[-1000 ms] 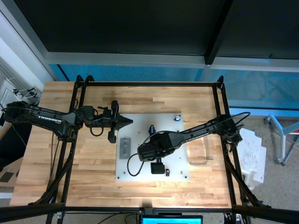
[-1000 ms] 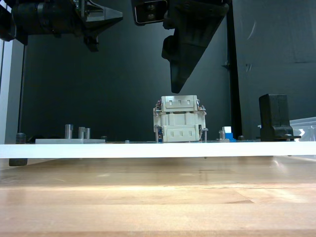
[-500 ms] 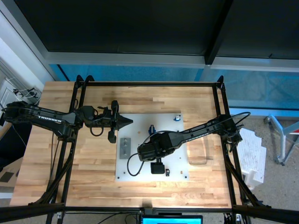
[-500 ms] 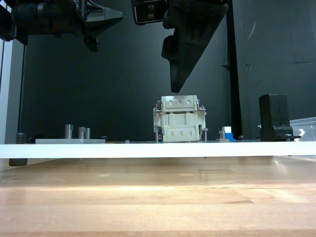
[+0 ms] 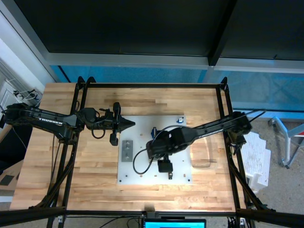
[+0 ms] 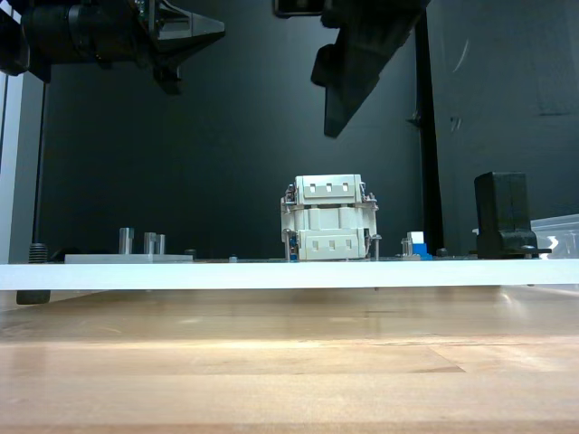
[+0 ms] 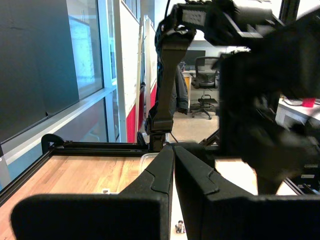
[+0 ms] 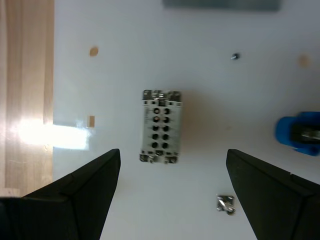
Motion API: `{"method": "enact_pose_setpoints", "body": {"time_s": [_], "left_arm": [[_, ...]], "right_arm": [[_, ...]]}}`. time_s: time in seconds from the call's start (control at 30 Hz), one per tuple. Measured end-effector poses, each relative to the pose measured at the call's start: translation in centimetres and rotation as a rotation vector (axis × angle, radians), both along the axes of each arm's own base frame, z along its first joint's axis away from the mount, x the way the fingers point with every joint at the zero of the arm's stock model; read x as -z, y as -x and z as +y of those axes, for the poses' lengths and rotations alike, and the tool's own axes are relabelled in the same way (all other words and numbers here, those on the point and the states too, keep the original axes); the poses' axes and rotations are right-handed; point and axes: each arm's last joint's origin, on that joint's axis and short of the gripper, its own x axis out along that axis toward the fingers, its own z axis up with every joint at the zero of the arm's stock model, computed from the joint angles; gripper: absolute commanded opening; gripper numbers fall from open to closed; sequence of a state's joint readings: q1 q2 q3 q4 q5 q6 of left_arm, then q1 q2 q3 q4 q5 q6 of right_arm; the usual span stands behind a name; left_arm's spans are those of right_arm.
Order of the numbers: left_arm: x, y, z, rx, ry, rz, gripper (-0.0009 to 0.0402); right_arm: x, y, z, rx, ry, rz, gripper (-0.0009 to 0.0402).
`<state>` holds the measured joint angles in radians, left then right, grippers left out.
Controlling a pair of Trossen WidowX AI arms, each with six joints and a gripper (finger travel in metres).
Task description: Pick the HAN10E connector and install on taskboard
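The HAN10E connector (image 6: 327,221) stands upright on the white taskboard (image 6: 181,274), free of any grip. In the right wrist view the HAN10E connector (image 8: 160,126) lies on the taskboard (image 8: 100,90) between and beyond the wide-apart fingers of my right gripper (image 8: 172,155), which is open and empty. From the low view my right gripper (image 6: 333,127) hangs well above the connector, slightly to its right. My right arm covers the connector in the high view. My left gripper (image 5: 131,123) hovers shut over the taskboard's (image 5: 137,175) back-left corner, holding nothing.
A grey metal block (image 5: 127,151) sits on the board's left half, with blue parts (image 5: 154,130) toward the back. A black fitting (image 6: 502,217) stands at the board's right. A clear tray (image 5: 205,156) lies on the wooden table right of the board.
My right gripper has risen and shifted to the right and back, away from the connector. The connector stays in place on the board. The left arm has not moved.
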<state>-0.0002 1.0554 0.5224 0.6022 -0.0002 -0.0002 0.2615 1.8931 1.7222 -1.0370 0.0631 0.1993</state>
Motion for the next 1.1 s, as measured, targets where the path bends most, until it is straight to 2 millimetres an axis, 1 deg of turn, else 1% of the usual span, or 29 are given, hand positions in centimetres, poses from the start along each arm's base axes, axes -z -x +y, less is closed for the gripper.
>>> {"method": "enact_pose_setpoints", "body": {"time_s": [0.13, 0.23, 0.47, 0.7, 0.87, 1.07, 1.1], "left_arm": [[0.0, 0.0, 0.0, 0.000, 0.000, 0.000, 0.0001], [0.0, 0.0, 0.0, 0.000, 0.000, 0.000, 0.0001], [0.0, 0.0, 0.0, 0.000, 0.000, 0.000, 0.0001], [0.0, 0.0, 0.0, 0.000, 0.000, 0.000, 0.0001], [0.0, 0.0, 0.0, 0.000, 0.000, 0.000, 0.0001], [0.0, 0.0, 0.0, 0.000, 0.000, 0.000, 0.0001], [0.0, 0.0, 0.0, 0.000, 0.000, 0.000, 0.0001]], "right_arm": [[-1.2, 1.6, -1.8, 0.030, -0.004, -0.058, 0.0269], [-2.2, 2.9, -3.1, 0.057, 0.027, -0.106, 0.0255], [-4.0, 5.4, -6.0, 0.108, 0.032, -0.199, 0.0206], [-5.2, 7.6, -8.0, 0.142, 0.031, -0.310, 0.0137], [-5.3, 9.1, -8.9, 0.161, 0.022, -0.410, 0.0081], [-5.2, 10.7, -9.6, 0.173, 0.015, -0.560, 0.0001], [-5.2, 10.9, -9.7, 0.175, 0.012, -0.594, -0.0003]]}}
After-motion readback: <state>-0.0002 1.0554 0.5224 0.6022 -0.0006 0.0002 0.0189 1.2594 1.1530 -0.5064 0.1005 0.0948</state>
